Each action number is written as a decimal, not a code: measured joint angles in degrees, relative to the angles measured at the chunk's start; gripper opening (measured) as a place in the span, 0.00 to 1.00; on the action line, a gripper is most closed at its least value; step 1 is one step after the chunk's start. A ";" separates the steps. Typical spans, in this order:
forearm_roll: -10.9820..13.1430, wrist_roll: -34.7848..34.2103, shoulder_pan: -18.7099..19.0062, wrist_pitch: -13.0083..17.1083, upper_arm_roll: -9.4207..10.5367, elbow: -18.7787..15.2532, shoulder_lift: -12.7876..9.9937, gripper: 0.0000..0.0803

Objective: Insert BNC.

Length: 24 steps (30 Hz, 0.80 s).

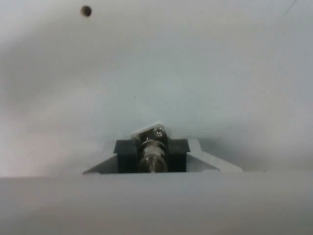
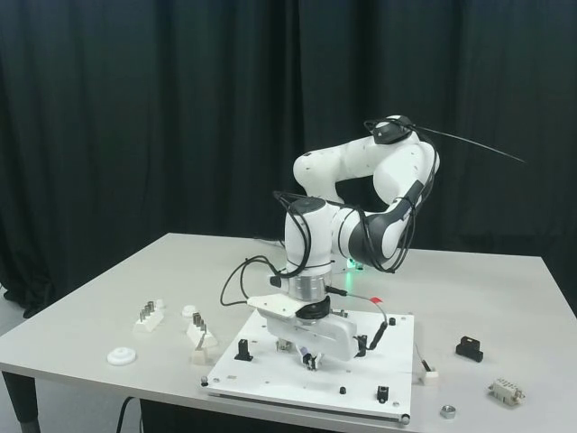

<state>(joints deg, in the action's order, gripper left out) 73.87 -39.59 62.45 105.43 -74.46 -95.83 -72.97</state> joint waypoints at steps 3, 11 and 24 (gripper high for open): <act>0.00 -2.70 0.03 0.04 0.00 -0.01 0.00 0.15; -0.01 -9.57 0.20 0.33 0.00 -0.12 -0.01 0.15; -0.01 -19.61 1.04 1.68 0.00 -1.04 0.00 0.15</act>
<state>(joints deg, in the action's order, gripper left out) 73.85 -59.20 63.50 107.11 -74.46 -96.87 -72.97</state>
